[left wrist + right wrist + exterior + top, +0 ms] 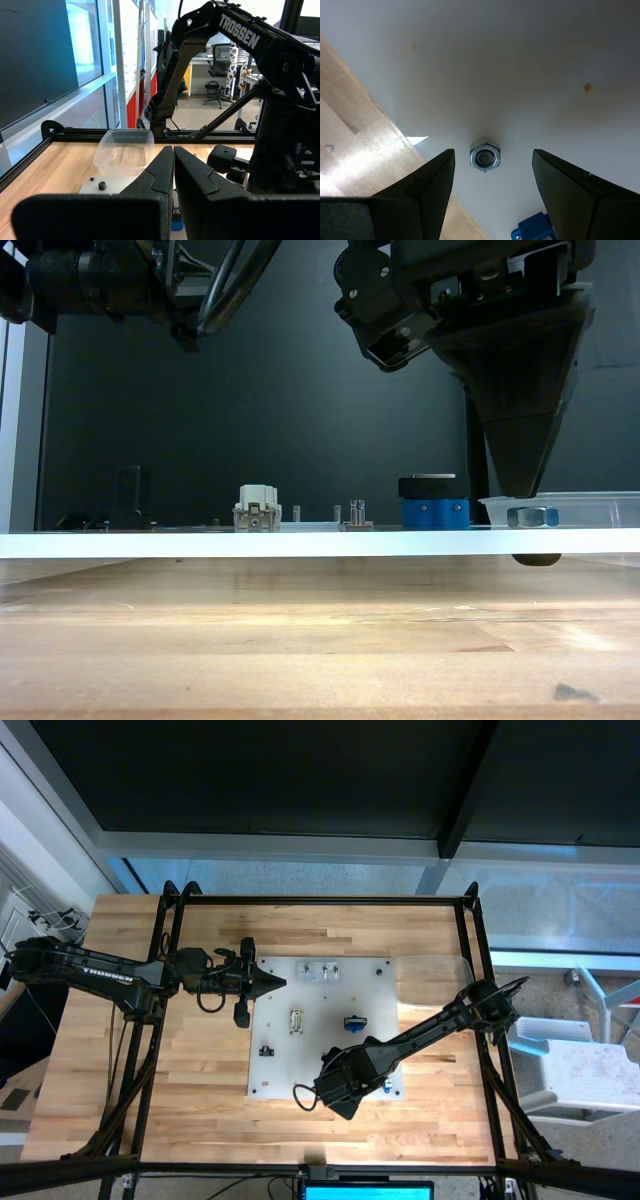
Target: Unfasten the M12 fastener and place in the container
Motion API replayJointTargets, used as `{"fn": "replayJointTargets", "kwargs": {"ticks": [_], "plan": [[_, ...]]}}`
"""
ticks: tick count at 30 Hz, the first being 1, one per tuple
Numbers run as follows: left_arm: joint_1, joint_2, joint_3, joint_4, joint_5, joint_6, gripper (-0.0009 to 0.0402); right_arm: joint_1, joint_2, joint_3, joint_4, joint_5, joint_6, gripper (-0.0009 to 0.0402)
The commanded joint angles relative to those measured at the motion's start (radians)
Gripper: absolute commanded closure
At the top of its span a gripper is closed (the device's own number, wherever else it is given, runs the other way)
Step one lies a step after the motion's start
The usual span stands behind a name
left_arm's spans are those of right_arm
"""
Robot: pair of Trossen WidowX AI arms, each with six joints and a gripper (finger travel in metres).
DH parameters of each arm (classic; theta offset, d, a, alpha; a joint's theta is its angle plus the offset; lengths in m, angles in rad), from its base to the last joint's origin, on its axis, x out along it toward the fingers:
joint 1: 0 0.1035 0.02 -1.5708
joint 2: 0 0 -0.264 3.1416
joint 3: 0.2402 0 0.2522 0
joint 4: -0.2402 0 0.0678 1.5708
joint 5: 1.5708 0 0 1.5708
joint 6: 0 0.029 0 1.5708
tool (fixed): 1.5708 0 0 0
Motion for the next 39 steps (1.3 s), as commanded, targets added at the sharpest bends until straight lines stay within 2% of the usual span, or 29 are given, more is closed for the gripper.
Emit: {"fn": "replayJointTargets", "kwargs": {"ticks": [1,15,18,39], "plan": [[0.0,0.0,0.0,0.0,0.0,0.0,0.0393,0.0,0.01,0.0,0.005,0.0,-0.005,0.0177],[0.0,0.0,0.0,0.0,0.0,0.0,0.0393,0.0,0.004,-0.035,0.045,-0.012,-0.008,0.0178],[0.0,0.0,0.0,0.0,0.0,0.0,0.0393,0.0,0.002,-0.043,0.051,-0.027,-0.008,0.0184],[0.0,0.0,0.0,0.0,0.0,0.0,0.0393,-0.002,0.002,-0.048,0.065,-0.026,-0.008,0.0329]]}}
